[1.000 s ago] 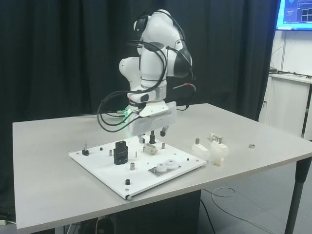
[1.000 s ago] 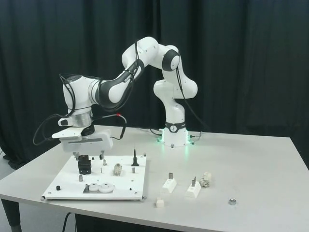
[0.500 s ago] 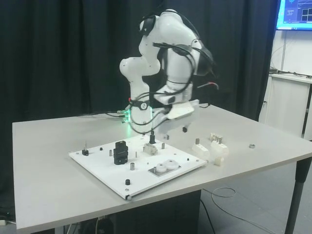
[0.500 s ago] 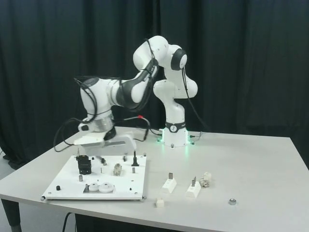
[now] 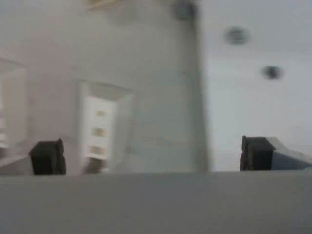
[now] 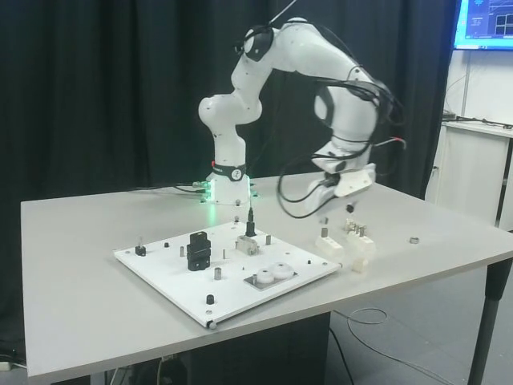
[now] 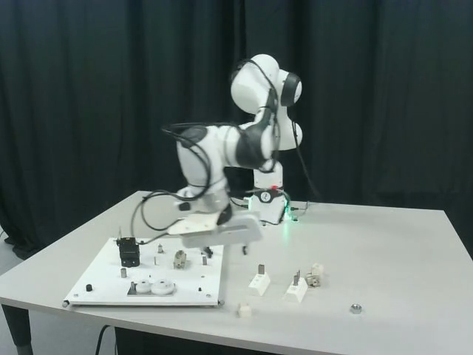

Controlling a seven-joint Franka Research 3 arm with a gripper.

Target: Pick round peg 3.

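Fingers (image 5: 151,156) spread open, empty, above grey table (image 6: 80,233) (beside white board (image 6: 160,277)).

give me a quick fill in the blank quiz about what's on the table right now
1. The gripper hangs ____ the table, touching nothing.
2. The two round gears sit on the ____ board.
3. The light at the arm's base glows ____.
4. The small nut lies ____ the board.

Missing words: above; white; green; off
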